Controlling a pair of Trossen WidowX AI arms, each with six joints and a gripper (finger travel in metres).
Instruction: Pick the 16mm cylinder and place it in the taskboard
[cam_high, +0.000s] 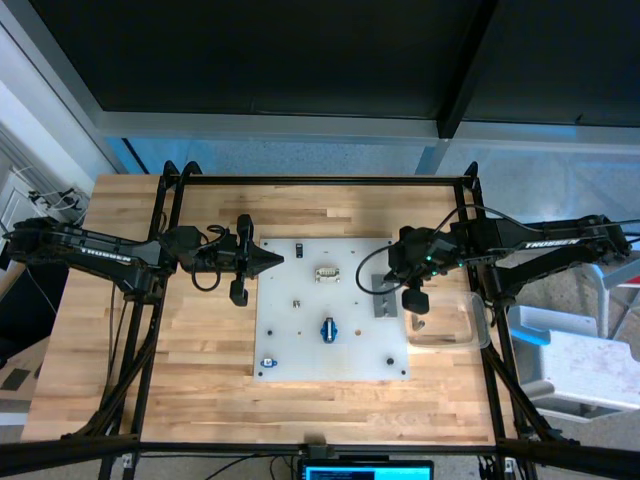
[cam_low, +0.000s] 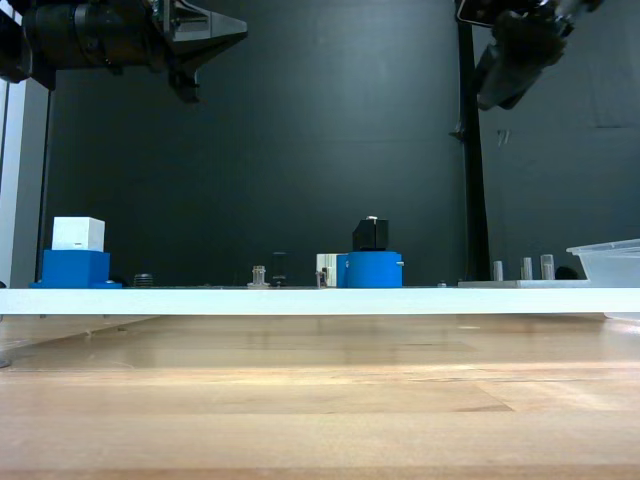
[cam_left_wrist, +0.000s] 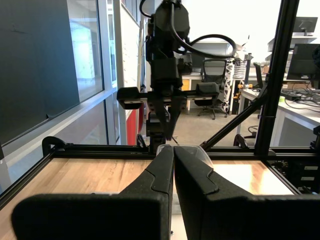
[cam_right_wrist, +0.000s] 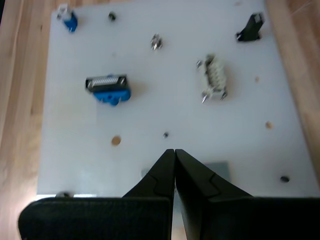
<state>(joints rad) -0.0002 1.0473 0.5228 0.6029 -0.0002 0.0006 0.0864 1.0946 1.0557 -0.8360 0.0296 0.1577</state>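
Layout above the wooden surface (cam_high: 150, 350), read from the left. The left pincer (cam_high: 276, 259) hangs high over the left edge of the taskboard (cam_high: 300, 340), pointing inward, its 2 fingers pressed together on nothing. The white taskboard carries a blue fitting (cam_high: 328, 330) near its middle and a grey block (cam_high: 383, 297) at its right edge. The right pincer (cam_high: 415, 302) hovers well above the seam between that edge and the clear tray (cam_high: 480, 335), its fingers likewise pressed together and empty. The 16mm cylinder (cam_high: 420, 325) is probably the small dark speck lying in the tray just beside the board, under the right pincer; the high view is too coarse to be sure. Judged to be a rigid, light peg with smooth sides, it should slip or roll readily, so the fingers ought to close squarely across its curved flank, near mid-height. It looks dark grey, short and stubby, far smaller than a finger.
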